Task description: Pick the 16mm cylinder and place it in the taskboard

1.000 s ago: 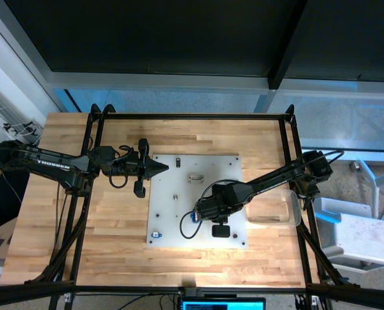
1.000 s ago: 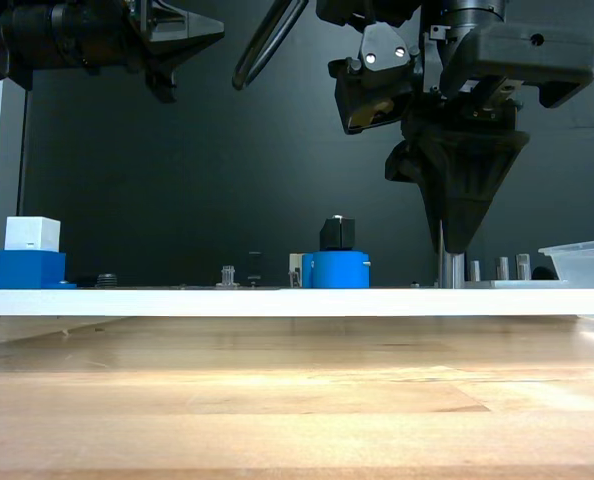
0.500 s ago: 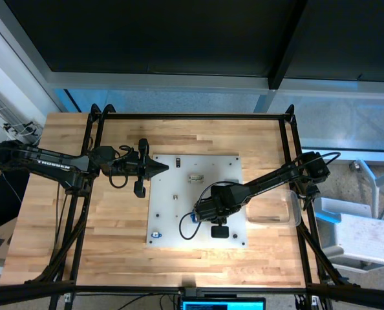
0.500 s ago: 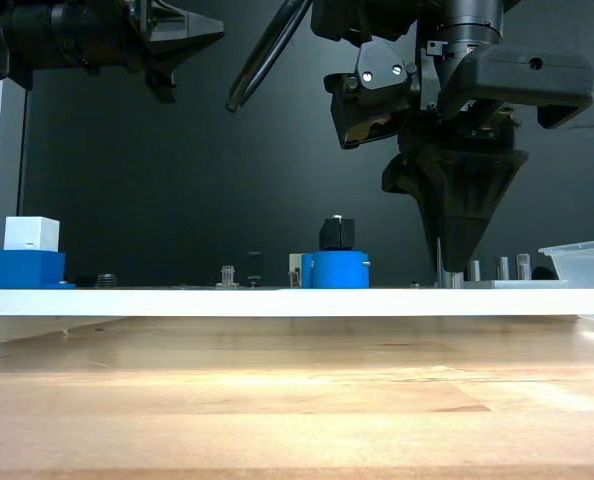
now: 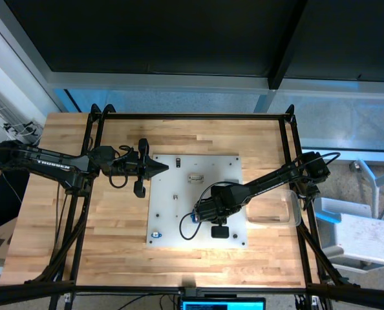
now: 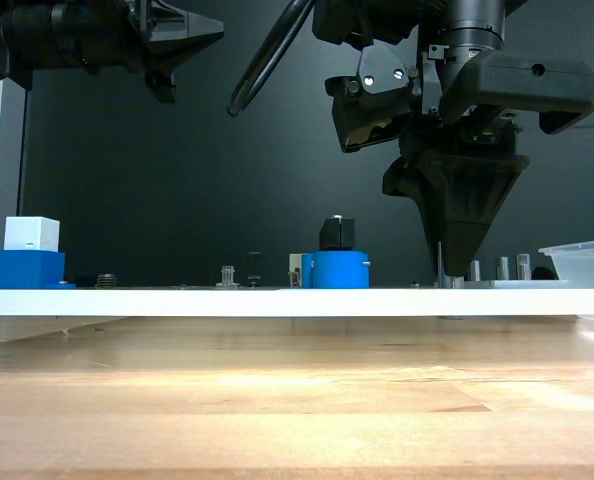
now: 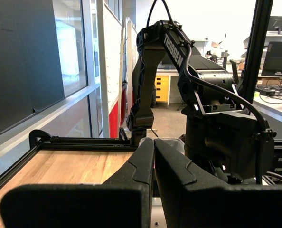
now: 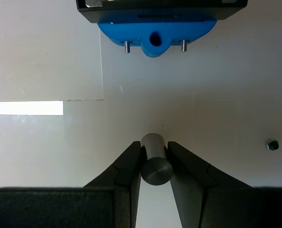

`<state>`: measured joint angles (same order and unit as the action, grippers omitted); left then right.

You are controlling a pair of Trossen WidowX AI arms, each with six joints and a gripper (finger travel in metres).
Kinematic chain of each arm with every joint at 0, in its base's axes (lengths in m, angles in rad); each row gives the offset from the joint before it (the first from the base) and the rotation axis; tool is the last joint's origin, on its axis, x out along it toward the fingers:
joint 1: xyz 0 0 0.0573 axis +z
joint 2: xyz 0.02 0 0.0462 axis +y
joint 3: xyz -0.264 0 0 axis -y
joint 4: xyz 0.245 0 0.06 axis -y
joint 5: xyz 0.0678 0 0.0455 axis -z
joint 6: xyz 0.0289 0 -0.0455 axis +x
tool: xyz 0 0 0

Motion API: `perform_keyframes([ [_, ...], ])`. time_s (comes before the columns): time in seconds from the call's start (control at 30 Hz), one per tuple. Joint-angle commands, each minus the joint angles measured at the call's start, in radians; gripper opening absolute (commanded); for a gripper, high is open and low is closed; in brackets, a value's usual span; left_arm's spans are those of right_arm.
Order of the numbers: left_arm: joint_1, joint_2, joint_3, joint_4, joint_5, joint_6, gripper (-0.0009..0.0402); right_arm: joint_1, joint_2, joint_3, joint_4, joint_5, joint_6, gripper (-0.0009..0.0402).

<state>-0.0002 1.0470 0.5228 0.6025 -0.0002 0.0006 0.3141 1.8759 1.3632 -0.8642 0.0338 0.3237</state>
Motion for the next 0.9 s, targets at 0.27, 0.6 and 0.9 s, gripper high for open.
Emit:
perform_keyframes([
  [0.27,0.000,0.000,0.000,0.000,0.000,0.000,0.0000,0.002,0.000,0.000,0.003,0.000,0.005,0.0029],
  [0.6,0.000,0.000,0.000,0.000,0.000,0.000,0.0000,0.003,0.000,0.000,0.003,0.000,0.009,0.0071],
  [0.9,0.000,0.000,0.000,0.000,0.000,0.000,0.0000,0.005,-0.002,0.001,0.003,0.000,0.009,0.0131],
])
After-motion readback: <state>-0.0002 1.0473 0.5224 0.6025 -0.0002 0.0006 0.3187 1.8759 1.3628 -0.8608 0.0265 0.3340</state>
